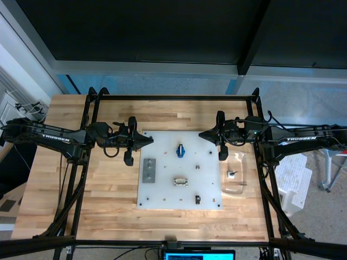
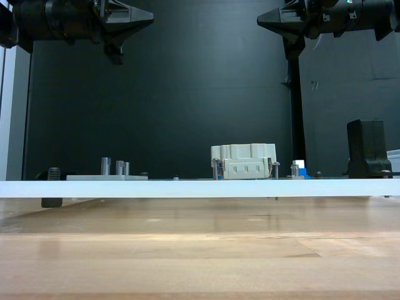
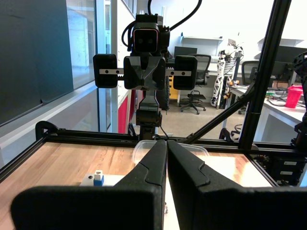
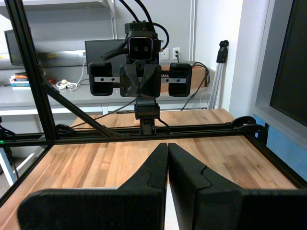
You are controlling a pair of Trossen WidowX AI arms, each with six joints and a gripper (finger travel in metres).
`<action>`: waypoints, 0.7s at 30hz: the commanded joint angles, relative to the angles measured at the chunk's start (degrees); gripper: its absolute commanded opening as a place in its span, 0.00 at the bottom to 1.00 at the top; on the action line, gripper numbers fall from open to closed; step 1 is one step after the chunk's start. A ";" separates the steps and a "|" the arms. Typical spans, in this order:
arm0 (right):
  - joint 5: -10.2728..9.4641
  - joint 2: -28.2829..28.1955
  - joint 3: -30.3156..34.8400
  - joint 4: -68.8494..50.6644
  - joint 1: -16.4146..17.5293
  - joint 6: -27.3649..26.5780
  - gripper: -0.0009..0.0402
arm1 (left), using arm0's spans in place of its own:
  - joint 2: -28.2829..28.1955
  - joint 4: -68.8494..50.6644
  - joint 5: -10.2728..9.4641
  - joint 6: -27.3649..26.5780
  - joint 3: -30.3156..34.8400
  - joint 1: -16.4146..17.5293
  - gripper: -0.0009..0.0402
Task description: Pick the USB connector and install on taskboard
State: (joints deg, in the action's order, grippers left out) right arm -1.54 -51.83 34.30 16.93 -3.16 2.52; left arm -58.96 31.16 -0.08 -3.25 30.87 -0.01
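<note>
The white taskboard point(image 1: 162, 197) lies in the middle of the table, carrying a blue part point(image 1: 180, 150), a grey block point(image 1: 148, 169) and a metal socket point(image 1: 180, 182). A tiny dark piece, the USB connector point(image 1: 198, 199), stands upright on the board near its front right; in the low view the USB connector point(image 2: 369, 150) is right of the socket point(image 2: 244, 161). My left gripper point(image 1: 149, 140) hovers shut over the board's left rear corner, holding nothing. My right gripper point(image 1: 201, 135) hovers shut over the right rear corner, also holding nothing. Both sit high above the board point(image 2: 200, 187).
A clear plastic tray point(image 1: 241, 187) sits right of the board, holding a small whitish piece point(image 1: 231, 175). A black frame point(image 1: 173, 98) rings the wooden table. In the left wrist view the blue part point(image 3: 98, 178) and the tray point(image 3: 144, 146) lie ahead of the shut fingers.
</note>
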 commanded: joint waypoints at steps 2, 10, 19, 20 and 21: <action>0.00 0.00 0.00 0.00 0.02 0.04 0.02 | 0.00 0.02 0.02 0.02 0.00 0.02 0.02; 3.28 0.55 2.29 -8.50 0.15 0.52 0.02 | 0.00 0.04 0.02 0.02 0.00 0.00 0.02; 3.37 2.69 9.94 -32.02 1.92 0.11 0.02 | 0.00 0.02 0.02 0.02 0.02 0.00 0.02; 3.50 2.93 10.58 -34.29 2.32 0.13 0.02 | 0.00 0.02 0.02 0.02 0.02 0.02 0.02; 3.54 3.15 11.13 -36.52 2.69 0.17 0.02 | 0.00 0.02 0.02 0.02 0.00 0.00 0.02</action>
State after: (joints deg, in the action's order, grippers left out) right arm 1.91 -48.95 44.71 -16.80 -0.95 2.70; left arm -58.94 31.16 -0.05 -3.22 30.87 -0.01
